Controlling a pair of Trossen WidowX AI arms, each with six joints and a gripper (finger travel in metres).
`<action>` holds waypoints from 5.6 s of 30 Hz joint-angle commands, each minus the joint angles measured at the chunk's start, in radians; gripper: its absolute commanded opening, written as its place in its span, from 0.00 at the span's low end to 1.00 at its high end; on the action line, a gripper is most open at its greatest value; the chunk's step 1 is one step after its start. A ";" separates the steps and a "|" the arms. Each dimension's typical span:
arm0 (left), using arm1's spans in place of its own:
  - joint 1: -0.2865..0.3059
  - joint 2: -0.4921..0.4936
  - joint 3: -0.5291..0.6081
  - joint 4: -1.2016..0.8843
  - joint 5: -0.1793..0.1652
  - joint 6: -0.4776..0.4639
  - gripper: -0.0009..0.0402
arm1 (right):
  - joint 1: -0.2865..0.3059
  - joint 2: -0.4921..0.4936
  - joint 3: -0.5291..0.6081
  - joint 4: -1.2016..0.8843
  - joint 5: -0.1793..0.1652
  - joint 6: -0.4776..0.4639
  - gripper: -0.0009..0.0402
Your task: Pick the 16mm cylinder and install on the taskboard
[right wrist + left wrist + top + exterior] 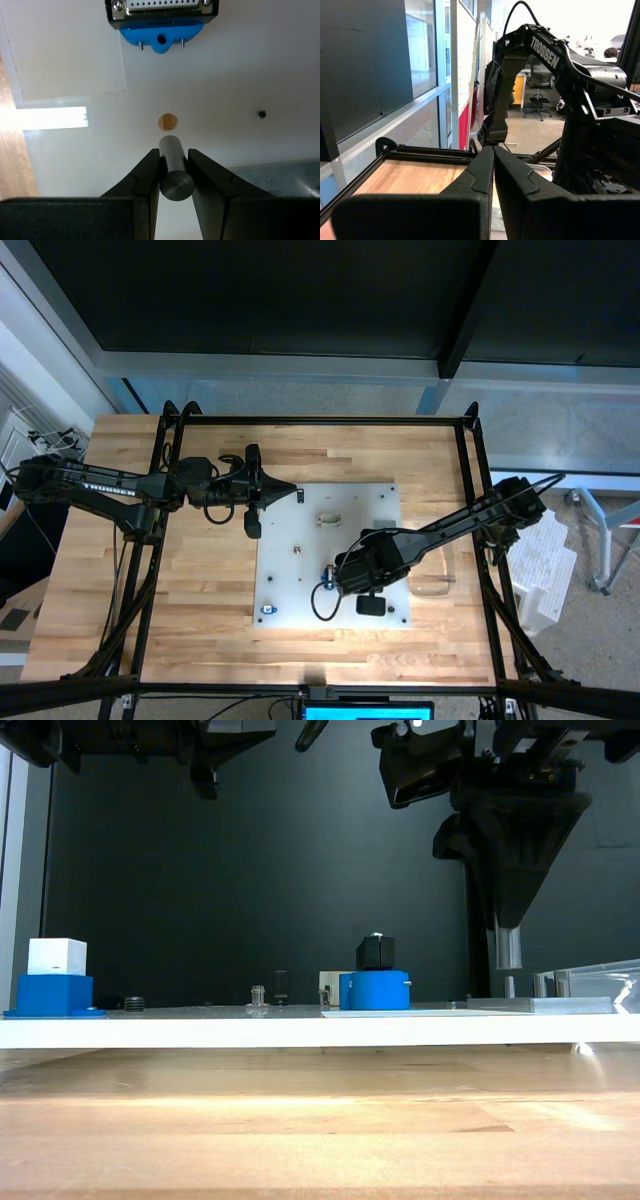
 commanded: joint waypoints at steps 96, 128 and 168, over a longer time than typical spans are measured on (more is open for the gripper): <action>0.000 0.000 0.000 0.000 0.000 0.000 0.02 | -0.008 -0.027 -0.081 0.108 0.002 0.001 0.56; 0.000 0.000 0.000 0.000 0.000 0.000 0.02 | -0.008 -0.226 -0.081 -0.024 0.010 0.001 0.56; 0.000 0.000 0.000 0.001 0.000 0.000 0.02 | -0.010 -0.123 -0.085 0.049 0.035 0.145 0.56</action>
